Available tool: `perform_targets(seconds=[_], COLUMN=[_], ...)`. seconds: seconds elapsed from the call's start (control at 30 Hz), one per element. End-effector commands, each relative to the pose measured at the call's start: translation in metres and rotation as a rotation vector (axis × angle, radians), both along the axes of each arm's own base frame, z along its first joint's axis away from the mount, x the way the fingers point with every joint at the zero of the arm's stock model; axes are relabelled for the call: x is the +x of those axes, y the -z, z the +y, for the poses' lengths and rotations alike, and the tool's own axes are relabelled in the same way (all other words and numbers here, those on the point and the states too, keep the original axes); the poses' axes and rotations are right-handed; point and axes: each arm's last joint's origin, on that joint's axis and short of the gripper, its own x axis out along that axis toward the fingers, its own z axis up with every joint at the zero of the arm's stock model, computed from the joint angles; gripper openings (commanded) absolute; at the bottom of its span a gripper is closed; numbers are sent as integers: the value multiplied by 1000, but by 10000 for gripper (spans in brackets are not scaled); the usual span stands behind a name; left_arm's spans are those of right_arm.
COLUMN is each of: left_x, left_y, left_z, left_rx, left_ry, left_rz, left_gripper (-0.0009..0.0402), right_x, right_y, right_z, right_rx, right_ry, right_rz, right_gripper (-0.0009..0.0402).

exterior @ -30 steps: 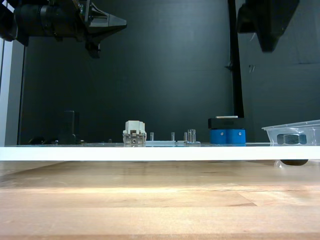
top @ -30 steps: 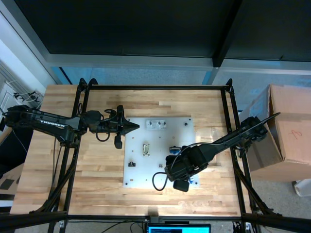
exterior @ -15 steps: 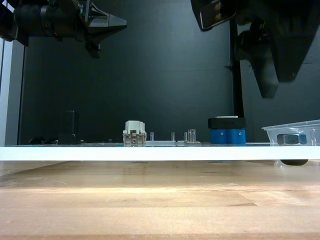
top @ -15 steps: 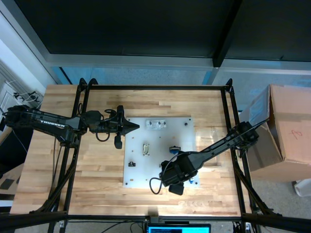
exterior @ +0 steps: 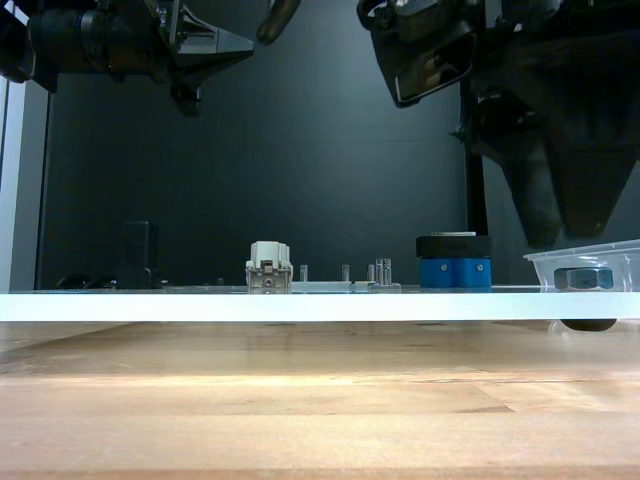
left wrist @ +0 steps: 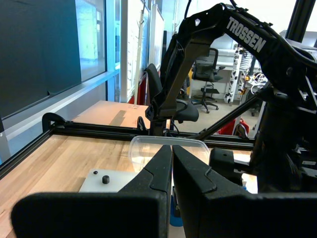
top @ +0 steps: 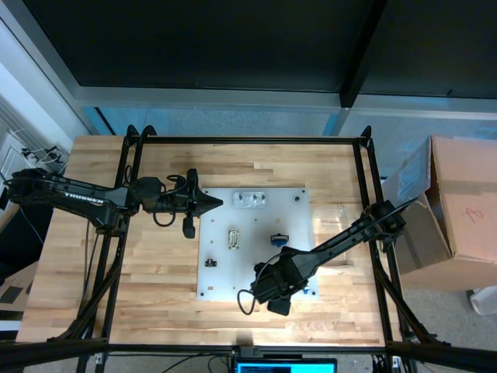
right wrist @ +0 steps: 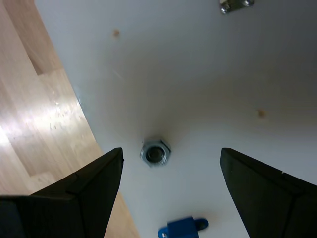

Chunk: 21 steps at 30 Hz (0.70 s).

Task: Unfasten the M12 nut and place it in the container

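Right gripper (right wrist: 170,154) hung over the white board (top: 225,268) near its five o'clock corner, fingers (right wrist: 74,188) spread wide. The silver M12 nut (right wrist: 156,152) sat between them, touched by neither, down on its stud against the board. In the low view the nut showed in front of the clear container (exterior: 585,254), off the board's three o'clock side. Left gripper (top: 216,203) hovered high at the board's ten o'clock edge, its fingers (left wrist: 153,173) pressed together.

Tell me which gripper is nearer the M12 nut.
Right. The right gripper hangs open above the nut on its stud; the left gripper, shut, hovers high by the board's far left corner.
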Motion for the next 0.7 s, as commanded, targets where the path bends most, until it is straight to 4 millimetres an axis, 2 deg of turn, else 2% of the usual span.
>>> perform_targets(seconds=[0.03,0.2,0.33,0.7], left_x=[0,0,0,0], left_y=[0,0,0,0], left_z=[0,0,0,0], left_rx=[0,0,0,0], left_ry=[0,0,0,0], left_rz=[0,0,0,0], left_gripper=[0,0,0,0], right_x=[3,7,8,8], right_y=[5,15,19,18], right_z=[2,4,4,4], right_rx=[4,7,-1,-15], right_ry=[-1,-2,-2,2], right_rz=[-11,-22,-20,-29], right_gripper=[268,250,221,75])
